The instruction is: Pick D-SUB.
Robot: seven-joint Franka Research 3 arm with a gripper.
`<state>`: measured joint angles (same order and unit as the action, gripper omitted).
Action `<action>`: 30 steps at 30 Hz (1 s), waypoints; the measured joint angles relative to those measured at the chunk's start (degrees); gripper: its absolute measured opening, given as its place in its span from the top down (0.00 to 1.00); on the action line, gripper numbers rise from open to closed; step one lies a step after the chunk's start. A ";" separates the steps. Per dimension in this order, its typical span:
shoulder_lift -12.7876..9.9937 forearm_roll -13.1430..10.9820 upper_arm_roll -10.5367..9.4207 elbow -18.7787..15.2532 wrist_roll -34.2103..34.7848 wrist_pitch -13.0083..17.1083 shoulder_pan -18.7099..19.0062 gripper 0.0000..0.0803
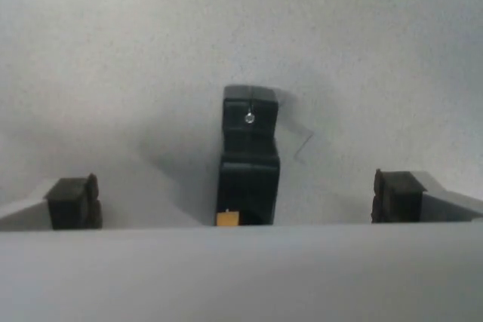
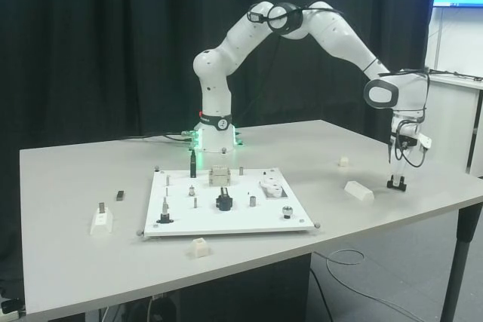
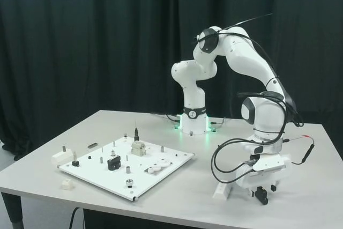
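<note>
Gripper (image 1: pixel 235 200): you see its fingers spread wide, gripping nothing.
D-SUB (image 1: pixel 249 157): black, lying on the grey table (image 1: pixel 151 50), centred between your fingertips, touching neither.
White board (image 2: pixel 226 203): well apart from the D-SUB.

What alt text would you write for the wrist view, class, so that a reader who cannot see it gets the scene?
A black D-SUB connector lies on the grey table, midway between the two black fingertips of the open gripper, which touch nothing. A white part of the gripper's body fills the foreground.
</note>
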<state>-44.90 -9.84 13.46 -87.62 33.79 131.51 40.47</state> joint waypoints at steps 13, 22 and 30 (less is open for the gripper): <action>-0.48 0.00 0.24 0.00 -0.30 0.37 -0.02 0.34; -0.50 0.00 0.24 0.01 -0.39 0.67 -0.02 0.56; -0.49 -0.01 0.32 0.57 -0.39 0.70 -0.02 0.81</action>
<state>-45.39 -9.84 13.77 -87.05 33.39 132.21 40.45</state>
